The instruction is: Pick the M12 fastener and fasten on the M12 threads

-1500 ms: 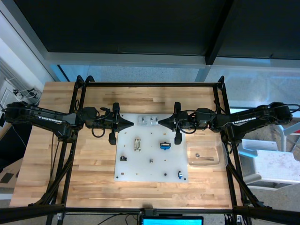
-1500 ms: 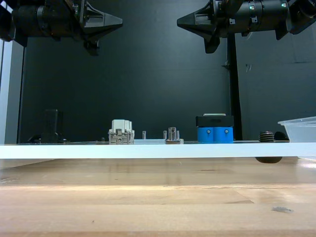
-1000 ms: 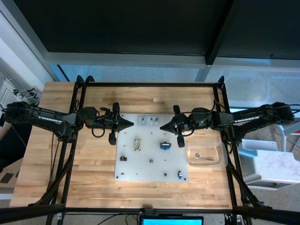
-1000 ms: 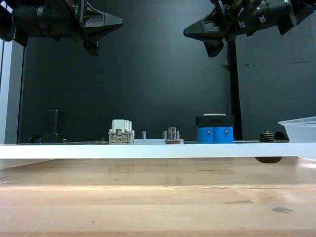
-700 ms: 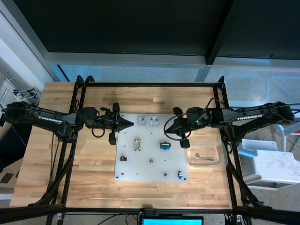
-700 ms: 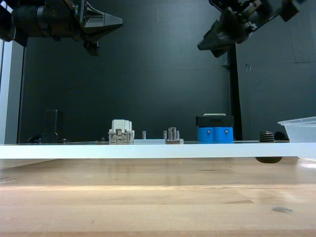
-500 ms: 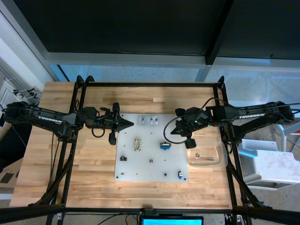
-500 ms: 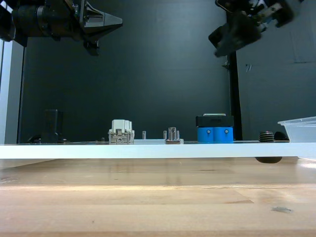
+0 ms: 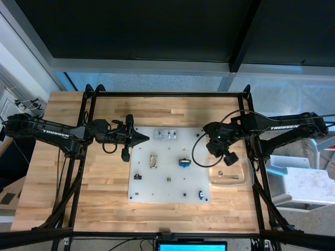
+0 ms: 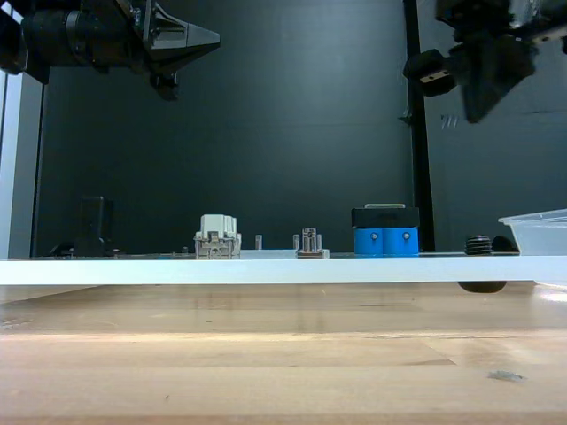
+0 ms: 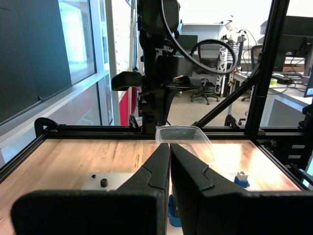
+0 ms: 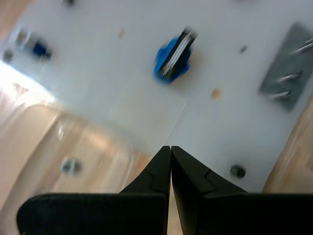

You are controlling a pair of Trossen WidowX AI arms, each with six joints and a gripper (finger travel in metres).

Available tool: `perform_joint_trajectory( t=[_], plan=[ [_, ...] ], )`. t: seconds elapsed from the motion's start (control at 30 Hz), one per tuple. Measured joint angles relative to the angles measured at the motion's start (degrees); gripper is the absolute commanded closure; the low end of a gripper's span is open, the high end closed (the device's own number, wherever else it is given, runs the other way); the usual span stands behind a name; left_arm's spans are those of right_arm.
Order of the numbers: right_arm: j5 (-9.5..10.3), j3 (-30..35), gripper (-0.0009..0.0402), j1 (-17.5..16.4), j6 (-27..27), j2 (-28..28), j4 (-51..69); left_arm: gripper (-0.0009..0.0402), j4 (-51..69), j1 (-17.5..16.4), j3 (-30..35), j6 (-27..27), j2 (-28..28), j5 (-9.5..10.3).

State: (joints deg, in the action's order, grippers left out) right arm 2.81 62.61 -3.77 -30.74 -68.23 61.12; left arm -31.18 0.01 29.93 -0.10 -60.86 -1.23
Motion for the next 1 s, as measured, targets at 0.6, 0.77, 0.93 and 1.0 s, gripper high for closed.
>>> perform_joint_trajectory(
  t=[0.6, 0.77, 0.93, 1.0],
  plan=[
    [-3.61, -0.4, 0.0393, -11.1, -18.8, -3.8, 12.2, 0.0393, 0.0, 0.0, 0.0, 0.0, 0.0, 0.00],
    [-4.79, -0.6, 0.0392, -14.8, -18.5, -5.7, 12.5, 0.0393, 0.0, 0.0, 0.0, 0.0, 0.0, -0.02],
    [-4.79, -0.7, 0.0371, -18.4, -23.3, -7.8, 12.4, 0.0393, 0.0, 0.0, 0.0, 0.0, 0.0, -0.02],
    [-4.76, -0.8, 0.0358, -19.2, -25.2, -8.2, 11.9, 0.0393, 0.0, 0.0, 0.0, 0.0, 0.0, -0.02]
  ],
)
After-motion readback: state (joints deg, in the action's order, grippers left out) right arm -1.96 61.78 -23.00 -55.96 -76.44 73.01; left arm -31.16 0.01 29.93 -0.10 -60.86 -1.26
